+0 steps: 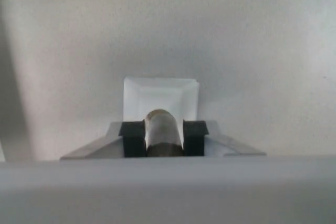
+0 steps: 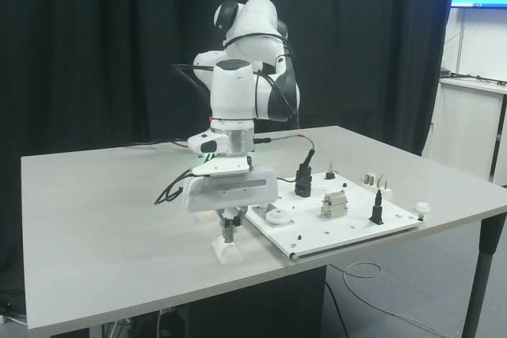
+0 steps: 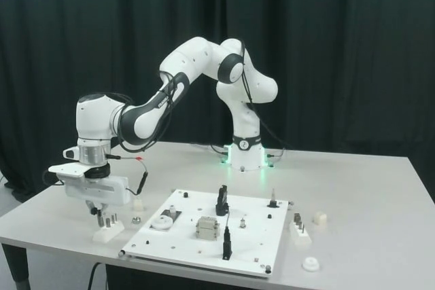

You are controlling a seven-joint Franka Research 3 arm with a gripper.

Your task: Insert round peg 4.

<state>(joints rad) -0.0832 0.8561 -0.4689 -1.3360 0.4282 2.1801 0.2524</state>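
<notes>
Fingers (image 1: 133, 139) of the gripper (image 1: 163, 139) are clamped on a round peg (image 1: 162, 129), one black pad on each side of it, as the wrist view shows. The peg stands upright between them, directly above a small white holder block (image 1: 160, 98) that sits on the grey table (image 1: 252, 51). In the first room view the gripper (image 2: 229, 229) hangs just over that block (image 2: 227, 251), with the peg (image 2: 228, 231) reaching down toward its top; whether the peg's lower end touches the block cannot be told. The block sits near the table's front edge, just beside the front corner of a white board (image 2: 333, 223). In the second room view a second short peg (image 3: 114, 221) stands on the block (image 3: 108, 231) next to the held one (image 3: 100, 219).

On the board, beyond the block, lie a white ring (image 3: 162, 222), a small grey metal part (image 3: 206, 227) and two black upright connectors (image 3: 221, 201) (image 3: 226, 244). Past the board's far side, a white stand (image 3: 299, 233) with small pins, a small white cube (image 3: 319, 218) and a white knob (image 3: 310, 263) rest on the table.

Farther back, the white arm (image 3: 197, 66) arches from its base (image 3: 246, 157), where a green light shows, in front of a black curtain (image 3: 340, 45).
</notes>
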